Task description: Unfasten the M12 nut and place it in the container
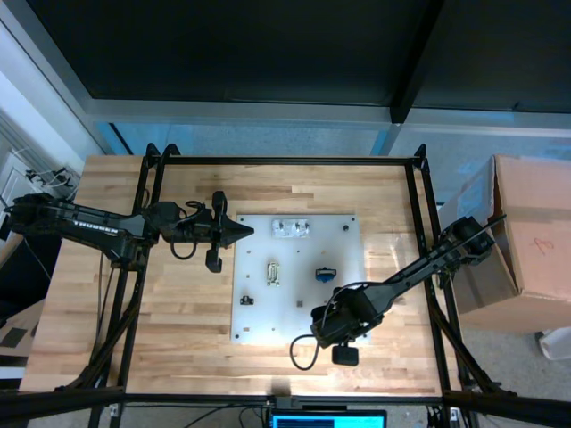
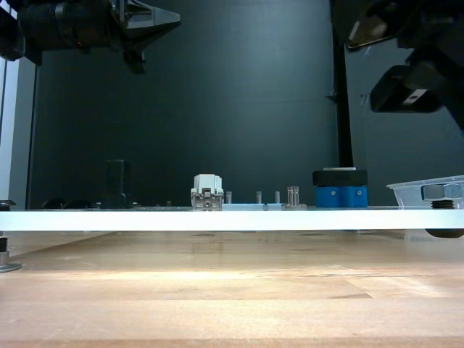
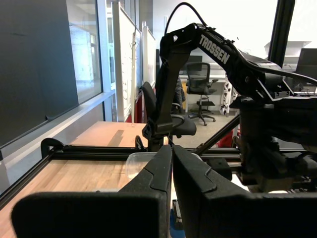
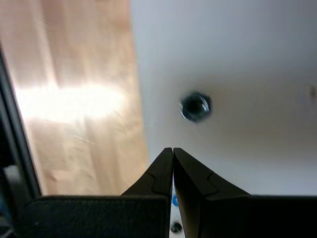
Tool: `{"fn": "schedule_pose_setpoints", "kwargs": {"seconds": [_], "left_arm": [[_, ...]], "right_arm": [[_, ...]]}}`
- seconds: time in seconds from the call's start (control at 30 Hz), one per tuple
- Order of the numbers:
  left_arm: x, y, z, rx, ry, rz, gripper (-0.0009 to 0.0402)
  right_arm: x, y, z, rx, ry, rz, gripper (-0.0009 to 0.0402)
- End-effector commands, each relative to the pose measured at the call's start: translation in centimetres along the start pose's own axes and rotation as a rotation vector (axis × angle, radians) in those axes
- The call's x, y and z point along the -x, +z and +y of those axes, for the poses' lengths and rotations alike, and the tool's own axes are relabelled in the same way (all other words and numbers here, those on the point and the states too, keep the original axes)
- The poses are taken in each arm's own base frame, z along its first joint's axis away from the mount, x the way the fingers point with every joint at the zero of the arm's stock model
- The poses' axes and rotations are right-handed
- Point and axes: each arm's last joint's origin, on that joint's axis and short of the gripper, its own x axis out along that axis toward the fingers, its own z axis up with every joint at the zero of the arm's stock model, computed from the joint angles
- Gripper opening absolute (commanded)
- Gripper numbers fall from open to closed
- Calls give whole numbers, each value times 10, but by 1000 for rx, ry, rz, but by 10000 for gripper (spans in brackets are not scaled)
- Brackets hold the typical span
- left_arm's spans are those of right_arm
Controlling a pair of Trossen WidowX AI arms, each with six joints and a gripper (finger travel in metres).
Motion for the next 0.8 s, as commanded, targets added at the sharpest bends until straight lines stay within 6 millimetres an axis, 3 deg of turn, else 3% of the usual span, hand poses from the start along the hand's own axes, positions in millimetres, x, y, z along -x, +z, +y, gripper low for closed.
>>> {"fn": "schedule_pose_setpoints", "kwargs": {"seconds": [0.03, 0.33, 0.8], "left_arm": [[0, 0, 0, 0, 0, -1, 0], [-1, -1, 0, 0, 0, 5, 0], [-1, -1, 0, 0, 0, 3, 0]], "right_arm": [[-6, 2, 1, 1, 7, -12, 0], [-24, 8, 3, 9, -10, -28, 0], [-25, 6, 0, 10, -71, -31, 0]]}}
